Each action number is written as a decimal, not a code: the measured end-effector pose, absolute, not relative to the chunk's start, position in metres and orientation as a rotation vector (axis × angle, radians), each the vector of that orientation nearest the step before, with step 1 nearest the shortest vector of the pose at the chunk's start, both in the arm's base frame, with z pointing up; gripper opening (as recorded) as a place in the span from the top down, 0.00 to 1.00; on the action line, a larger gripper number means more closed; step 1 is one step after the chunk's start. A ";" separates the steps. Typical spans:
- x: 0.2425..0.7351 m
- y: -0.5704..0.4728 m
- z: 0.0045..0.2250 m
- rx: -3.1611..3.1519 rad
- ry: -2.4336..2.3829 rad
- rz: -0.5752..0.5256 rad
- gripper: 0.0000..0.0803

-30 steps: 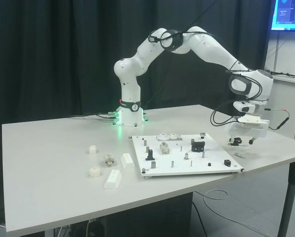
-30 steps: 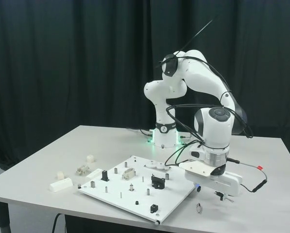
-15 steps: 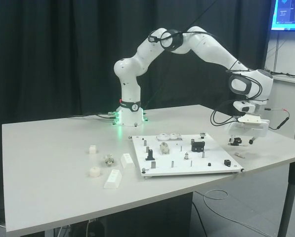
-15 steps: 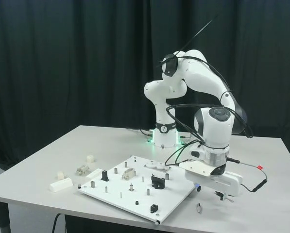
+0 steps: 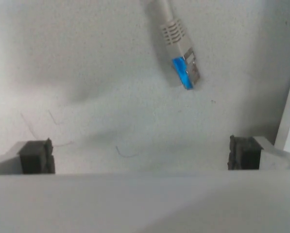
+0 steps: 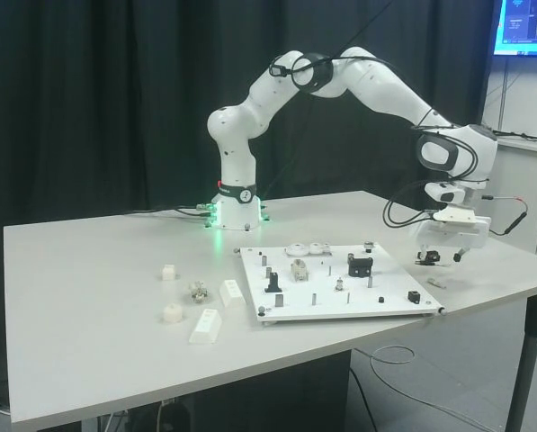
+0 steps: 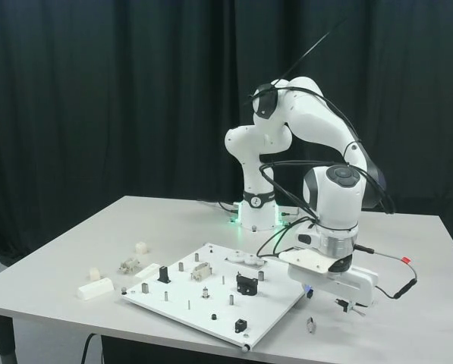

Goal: Remove BNC.

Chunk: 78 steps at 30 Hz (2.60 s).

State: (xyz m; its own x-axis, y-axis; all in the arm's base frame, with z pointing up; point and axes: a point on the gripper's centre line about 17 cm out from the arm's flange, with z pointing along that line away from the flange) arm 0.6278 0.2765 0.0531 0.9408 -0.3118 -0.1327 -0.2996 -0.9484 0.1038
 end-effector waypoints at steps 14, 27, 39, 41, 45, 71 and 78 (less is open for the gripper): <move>0.629 0.276 0.056 3.013 -0.475 -0.220 0.00; 0.630 0.275 0.057 3.013 -0.476 -0.216 0.00; 0.632 0.271 0.058 2.990 -0.532 -0.199 0.00; 0.633 0.270 0.058 2.987 -0.531 -0.194 0.00; 0.635 0.267 0.059 2.982 -0.535 -0.182 0.00; 0.688 0.164 0.100 2.873 -0.643 0.004 0.00; 0.698 0.115 0.108 2.836 -0.727 0.009 0.00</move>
State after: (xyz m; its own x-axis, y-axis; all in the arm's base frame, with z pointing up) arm 0.6976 0.1152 0.1083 0.8780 -0.4751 0.0587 -0.4764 -0.8552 0.2043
